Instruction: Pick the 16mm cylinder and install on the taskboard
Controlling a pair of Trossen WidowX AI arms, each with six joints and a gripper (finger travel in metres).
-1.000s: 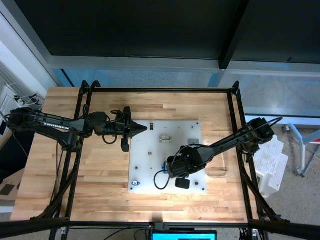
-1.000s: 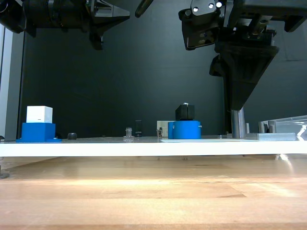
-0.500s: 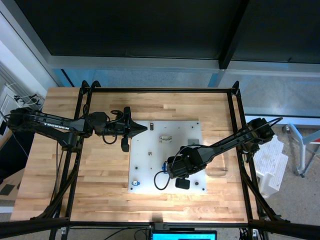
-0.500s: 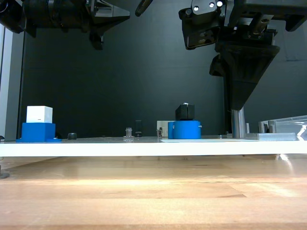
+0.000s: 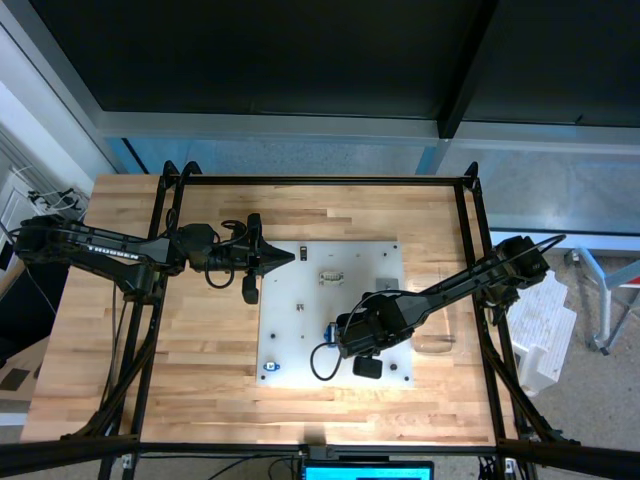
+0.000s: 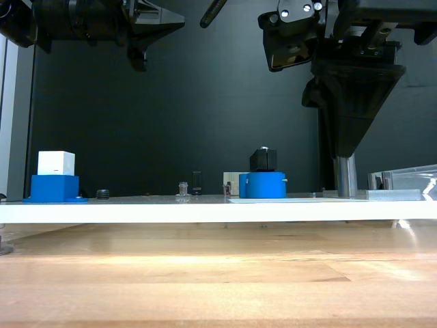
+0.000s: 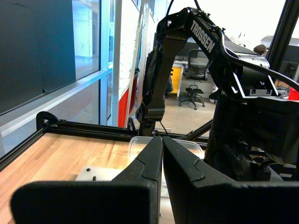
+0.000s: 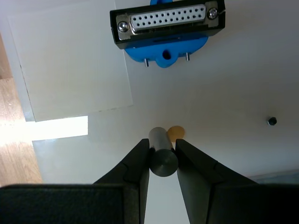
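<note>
Right gripper (image 8: 162, 148) low over the board (image 8: 224, 93), fingers clamped on the cylinder (image 6: 346, 176). They pinch its upper end; the peg hangs upright, lower end at board level. Cannot tell if it touches. A brass-coloured spot (image 8: 176, 133), likely the hole, shows just beside the peg.

Handling, by look: solid metal, rigid, dense for its size, smooth, so it could slip or pivot between flat pads. A high grip across the barrel seems right and leaves the lower length free for insertion.

Left gripper (image 7: 162, 140) parked high beyond the board's left edge, fingers pressed together, empty.
</note>
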